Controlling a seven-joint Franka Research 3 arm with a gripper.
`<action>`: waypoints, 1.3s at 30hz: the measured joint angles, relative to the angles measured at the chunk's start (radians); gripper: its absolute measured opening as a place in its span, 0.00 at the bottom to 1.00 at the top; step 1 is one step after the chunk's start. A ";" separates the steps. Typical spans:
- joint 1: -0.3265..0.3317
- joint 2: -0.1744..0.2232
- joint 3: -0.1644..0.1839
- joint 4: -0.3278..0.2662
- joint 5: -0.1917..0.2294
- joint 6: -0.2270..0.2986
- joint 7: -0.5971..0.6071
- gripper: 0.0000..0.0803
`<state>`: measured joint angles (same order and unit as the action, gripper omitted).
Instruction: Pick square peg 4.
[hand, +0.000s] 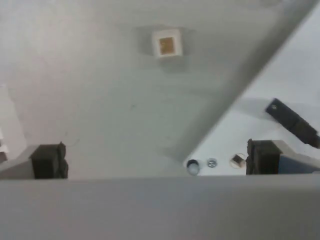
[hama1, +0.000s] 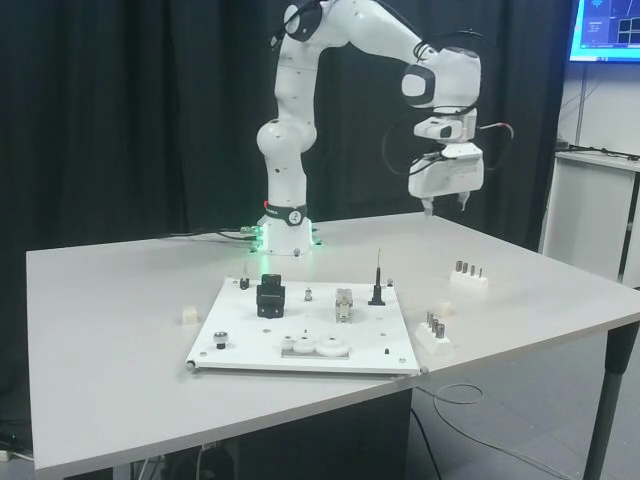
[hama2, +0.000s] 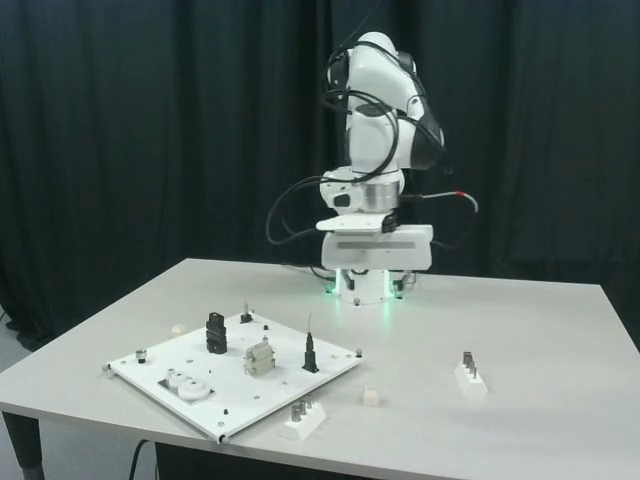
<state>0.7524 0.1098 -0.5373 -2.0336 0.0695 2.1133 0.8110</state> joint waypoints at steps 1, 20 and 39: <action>0.008 0.000 0.000 0.002 -0.002 -0.001 0.004 1.00; 0.115 0.006 0.025 -0.004 -0.007 -0.021 0.008 1.00; 0.177 0.082 0.086 -0.043 -0.002 0.049 0.025 1.00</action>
<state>0.9297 0.1919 -0.4511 -2.0763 0.0672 2.1618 0.8357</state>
